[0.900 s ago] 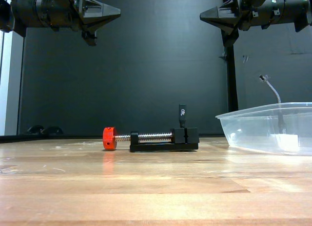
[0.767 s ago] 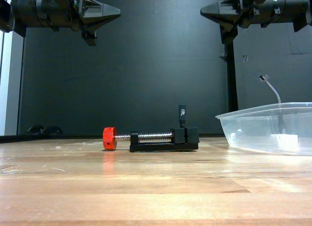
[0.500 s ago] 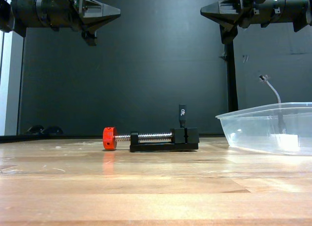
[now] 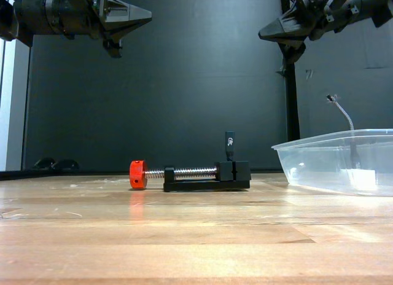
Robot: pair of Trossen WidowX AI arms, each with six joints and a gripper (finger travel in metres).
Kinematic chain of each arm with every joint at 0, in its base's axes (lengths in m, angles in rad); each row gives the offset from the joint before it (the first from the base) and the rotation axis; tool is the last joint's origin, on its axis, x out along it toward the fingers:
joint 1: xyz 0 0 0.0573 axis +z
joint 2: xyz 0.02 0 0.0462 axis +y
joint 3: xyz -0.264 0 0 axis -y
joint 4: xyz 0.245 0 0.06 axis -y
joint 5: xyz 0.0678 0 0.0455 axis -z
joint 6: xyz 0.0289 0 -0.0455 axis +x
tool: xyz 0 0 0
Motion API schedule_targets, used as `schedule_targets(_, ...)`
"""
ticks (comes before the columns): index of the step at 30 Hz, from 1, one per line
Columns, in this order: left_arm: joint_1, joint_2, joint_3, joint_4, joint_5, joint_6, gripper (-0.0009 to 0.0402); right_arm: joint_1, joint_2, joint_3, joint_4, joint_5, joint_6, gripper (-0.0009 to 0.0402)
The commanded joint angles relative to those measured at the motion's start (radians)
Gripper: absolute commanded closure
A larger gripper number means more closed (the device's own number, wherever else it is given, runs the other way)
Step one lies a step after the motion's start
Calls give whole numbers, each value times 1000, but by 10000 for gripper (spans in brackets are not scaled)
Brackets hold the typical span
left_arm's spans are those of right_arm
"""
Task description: Pick the USB-C connector and install on taskboard
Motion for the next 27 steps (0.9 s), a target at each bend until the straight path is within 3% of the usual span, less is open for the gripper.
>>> schedule_targets(1, 0, 0, 0, 0, 0, 0, 393, 4, 0, 58, -148, 0, -1, 393)
schedule_targets(14, 0, 0, 0, 0, 0, 0, 393, 32, 39, 280, -706, 1, 18, 393)
schedule_targets(27, 0, 0, 0, 0, 0, 0, 393, 52, 166, 441, -1067, -2, 15, 393)
